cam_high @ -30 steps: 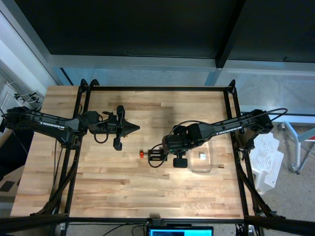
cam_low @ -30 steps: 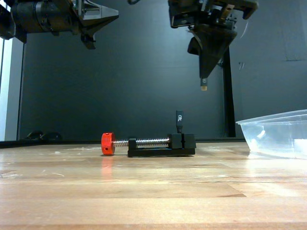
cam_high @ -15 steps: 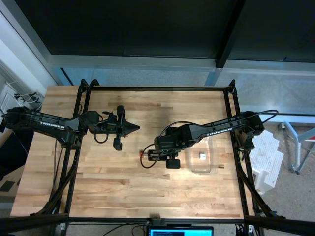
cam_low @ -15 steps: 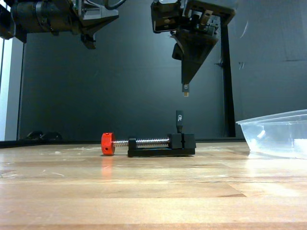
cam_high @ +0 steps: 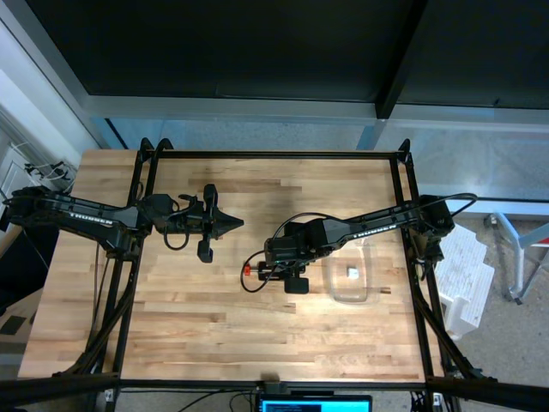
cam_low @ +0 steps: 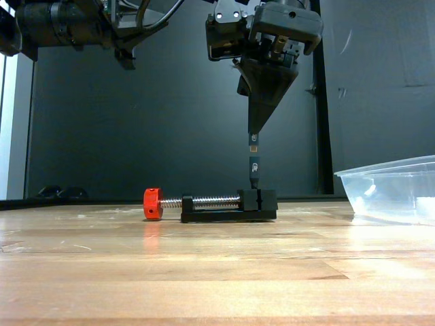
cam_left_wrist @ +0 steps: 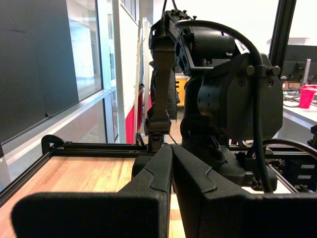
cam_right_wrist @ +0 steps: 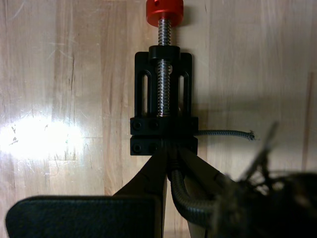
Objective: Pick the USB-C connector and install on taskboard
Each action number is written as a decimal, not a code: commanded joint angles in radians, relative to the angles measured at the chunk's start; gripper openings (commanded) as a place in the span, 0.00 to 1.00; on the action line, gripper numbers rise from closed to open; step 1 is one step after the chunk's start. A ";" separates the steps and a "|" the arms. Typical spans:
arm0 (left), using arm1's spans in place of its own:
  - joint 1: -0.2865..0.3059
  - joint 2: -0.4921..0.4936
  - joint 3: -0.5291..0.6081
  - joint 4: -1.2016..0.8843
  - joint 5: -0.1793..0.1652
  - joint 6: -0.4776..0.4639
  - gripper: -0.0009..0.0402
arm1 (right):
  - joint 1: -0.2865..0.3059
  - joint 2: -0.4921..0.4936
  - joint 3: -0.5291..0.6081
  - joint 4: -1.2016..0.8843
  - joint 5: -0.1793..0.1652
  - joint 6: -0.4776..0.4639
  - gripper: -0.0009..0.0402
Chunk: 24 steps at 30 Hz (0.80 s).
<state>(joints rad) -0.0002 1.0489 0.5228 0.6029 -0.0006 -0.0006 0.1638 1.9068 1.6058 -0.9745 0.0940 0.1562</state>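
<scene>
The taskboard (cam_low: 228, 207) is a black clamp block on the wood, with an orange-red knob (cam_low: 153, 204) at its left end and a thin black upright stem (cam_low: 253, 170) at its right. My right gripper (cam_low: 253, 132) points straight down over that stem, shut on the USB-C connector (cam_low: 253, 143). The connector's tip hangs just above the stem's top without touching it. In the right wrist view the shut fingers (cam_right_wrist: 157, 166) cover the near end of the taskboard (cam_right_wrist: 163, 106). My left gripper (cam_high: 236, 224) is parked high at the left, shut and holding nothing.
A clear plastic tray (cam_high: 350, 273) sits right of the taskboard with a small white piece (cam_high: 352, 272) inside. A thin grey cord (cam_right_wrist: 223, 134) sticks out sideways from the block. The black frame rails (cam_high: 274, 155) run around the table's edges.
My right gripper has carried the connector left and downward, from high beside the tray to directly over the taskboard's stem. The left arm has not moved.
</scene>
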 commanded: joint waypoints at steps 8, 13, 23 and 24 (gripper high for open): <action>0.000 0.000 0.000 0.000 0.000 0.000 0.02 | 0.000 0.001 -0.009 0.005 -0.005 -0.006 0.02; 0.000 0.000 0.000 0.000 0.000 0.000 0.02 | 0.000 0.001 -0.014 0.010 -0.008 -0.009 0.02; 0.000 0.000 0.000 0.000 0.000 0.000 0.02 | 0.000 0.001 -0.021 0.021 -0.008 -0.020 0.02; 0.000 0.000 0.000 0.000 0.000 0.000 0.02 | 0.000 0.001 -0.022 0.022 -0.008 -0.020 0.02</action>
<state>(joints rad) -0.0002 1.0489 0.5228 0.6025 -0.0006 -0.0010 0.1635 1.9076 1.5848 -0.9558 0.0864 0.1356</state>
